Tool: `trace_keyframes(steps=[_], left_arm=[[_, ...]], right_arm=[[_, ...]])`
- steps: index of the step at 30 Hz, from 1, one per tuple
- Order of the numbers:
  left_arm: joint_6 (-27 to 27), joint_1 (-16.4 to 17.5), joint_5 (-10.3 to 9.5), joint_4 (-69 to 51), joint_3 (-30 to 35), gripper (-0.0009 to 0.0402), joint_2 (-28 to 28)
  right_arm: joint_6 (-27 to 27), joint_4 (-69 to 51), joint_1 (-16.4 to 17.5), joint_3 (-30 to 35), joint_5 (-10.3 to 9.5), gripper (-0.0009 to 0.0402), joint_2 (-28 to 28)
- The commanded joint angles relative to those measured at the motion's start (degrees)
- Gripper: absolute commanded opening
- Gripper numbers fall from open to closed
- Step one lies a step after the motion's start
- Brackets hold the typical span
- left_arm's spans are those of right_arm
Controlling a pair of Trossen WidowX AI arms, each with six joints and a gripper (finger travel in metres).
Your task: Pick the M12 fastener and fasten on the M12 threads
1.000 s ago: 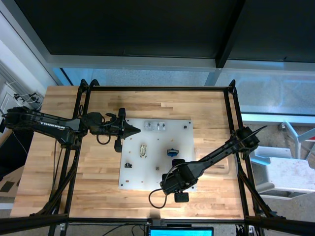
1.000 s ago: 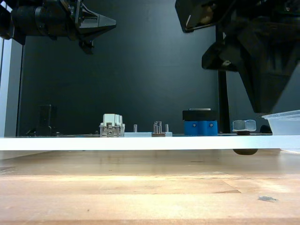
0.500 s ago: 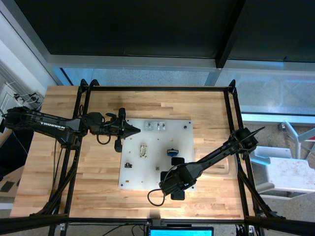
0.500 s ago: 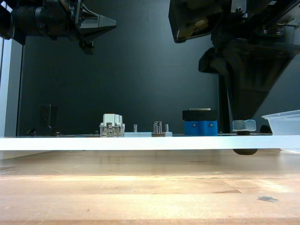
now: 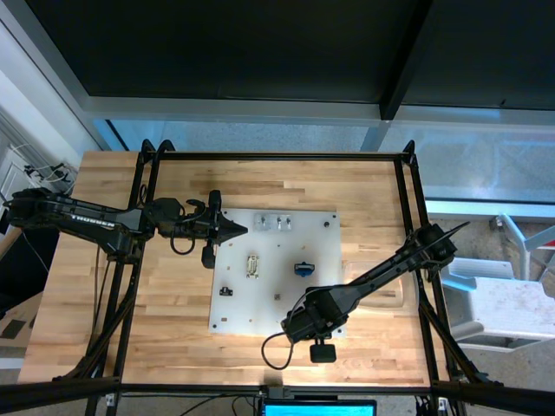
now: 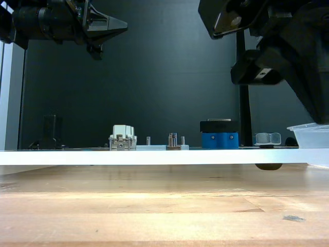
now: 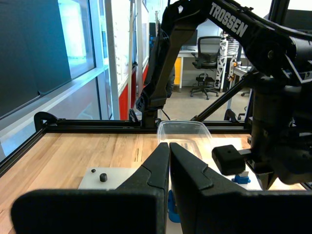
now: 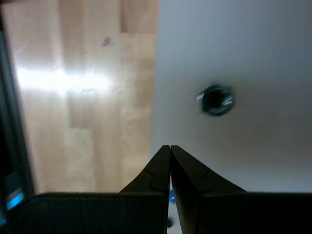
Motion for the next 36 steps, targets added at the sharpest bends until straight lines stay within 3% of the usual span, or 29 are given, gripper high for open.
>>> trace_keyframes(steps=[1, 4, 6, 11, 22, 29, 30, 31, 33, 34, 35, 36], left_arm=[[0.02, 0.02, 0.0, 0.02, 0.0, 0.0, 0.02], [0.02, 0.0, 0.0, 0.04, 0.0, 0.0, 0.02], [0.02, 0.0, 0.0, 0.04, 0.0, 0.0, 0.02], [0.02, 0.02, 0.0, 0.04, 0.0, 0.0, 0.02], [0.02, 0.02, 0.0, 0.02, 0.0, 0.0, 0.02], [0.02, 0.0, 0.0, 0.02, 0.0, 0.0, 0.02], [0.02, 0.02, 0.0, 0.02, 0.0, 0.0, 0.02], [0.02, 0.0, 0.0, 0.04, 0.0, 0.0, 0.02], [0.02, 0.0, 0.0, 0.02, 0.0, 0.0, 0.02], [0.02, 0.02, 0.0, 0.04, 0.0, 0.0, 0.02], [0.02, 0.0, 0.0, 0.02, 0.0, 0.0, 0.02], [0.02, 0.0, 0.0, 0.02, 0.0, 0.0, 0.02]], right_arm=[[0.17, -0.04, -0.07, 0.33, 6.8, 0.0, -0.26], [1.81, -0.07, -0.07, 0.33, 12.68, 0.0, -0.55], [3.32, 0.04, -0.07, 0.22, 15.13, 0.0, -0.55], [3.5, 0.76, 0.0, -0.31, 14.95, 0.0, 0.2], [3.5, 2.38, 0.2, -1.18, 12.07, 0.0, 0.33], [3.52, 3.02, 0.31, -1.42, 11.47, 0.0, 0.33], [3.61, 3.04, 0.31, -1.42, 10.27, 0.0, 0.33], [3.37, 3.02, 0.31, -1.42, 6.88, 0.0, 0.22], [1.44, 2.95, 0.28, -1.42, -2.34, 0.0, -0.04], [0.96, 2.89, 0.28, -1.42, -5.6, 0.0, -0.22], [1.03, 2.8, 0.28, -1.42, -7.15, 0.0, -0.22], [1.03, 2.56, 0.33, -1.42, -7.3, 0.0, -0.22]])
